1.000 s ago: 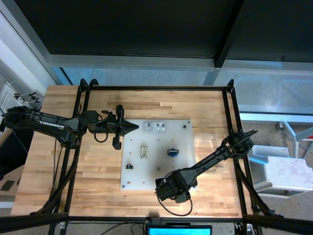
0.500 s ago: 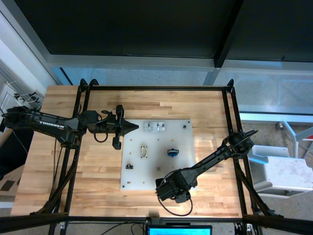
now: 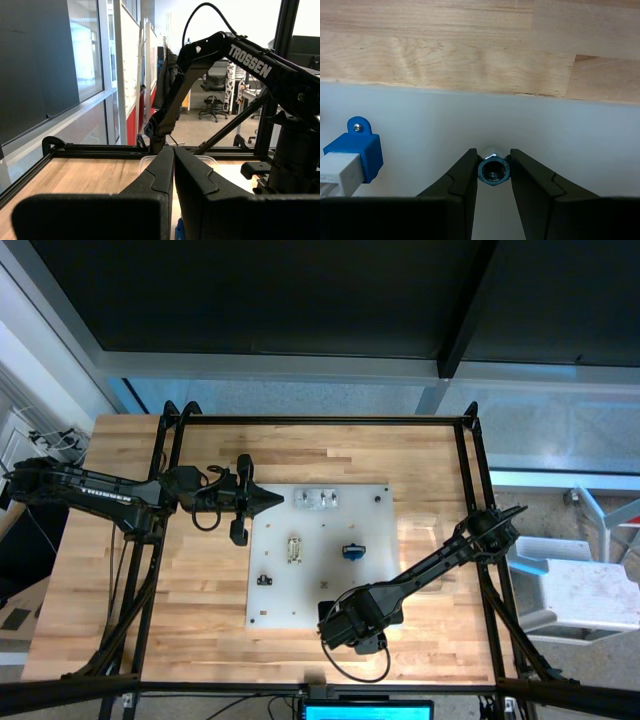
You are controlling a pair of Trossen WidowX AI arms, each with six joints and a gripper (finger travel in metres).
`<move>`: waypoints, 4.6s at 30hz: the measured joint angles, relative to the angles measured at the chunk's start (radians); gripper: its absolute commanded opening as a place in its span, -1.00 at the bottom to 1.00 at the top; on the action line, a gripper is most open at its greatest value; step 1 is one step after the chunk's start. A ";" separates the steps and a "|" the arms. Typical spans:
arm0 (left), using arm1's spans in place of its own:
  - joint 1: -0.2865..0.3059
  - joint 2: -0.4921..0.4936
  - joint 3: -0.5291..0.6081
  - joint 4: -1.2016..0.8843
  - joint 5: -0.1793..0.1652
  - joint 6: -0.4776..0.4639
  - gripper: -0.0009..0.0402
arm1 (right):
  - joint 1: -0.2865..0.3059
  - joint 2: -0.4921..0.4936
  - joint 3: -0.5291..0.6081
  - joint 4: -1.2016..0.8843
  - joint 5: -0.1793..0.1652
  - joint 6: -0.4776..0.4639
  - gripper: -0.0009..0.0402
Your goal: Pick the M12 fastener and fasten on the M12 threads
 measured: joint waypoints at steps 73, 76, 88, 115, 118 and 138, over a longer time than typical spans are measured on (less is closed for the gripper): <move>0.000 0.000 0.000 0.000 0.000 0.000 -0.96 | -0.018 0.026 0.027 0.027 -0.022 1.233 -0.69; 0.000 0.000 0.000 0.000 0.000 0.000 -0.96 | -0.018 0.026 0.028 0.026 -0.021 1.306 -0.69; 0.000 0.000 0.000 0.000 0.000 0.000 -0.96 | -0.018 0.022 0.027 0.019 -0.021 1.635 -0.69; 0.000 0.000 0.000 0.000 0.000 0.000 -0.96 | -0.018 0.015 0.014 0.008 -0.015 2.589 -0.69; 0.000 0.000 0.000 0.000 0.000 0.000 -0.96 | -0.018 0.015 0.014 0.003 -0.015 2.720 -0.69; 0.000 0.000 0.000 0.000 0.000 0.000 -0.96 | -0.018 0.015 0.014 -0.018 -0.016 3.449 -0.69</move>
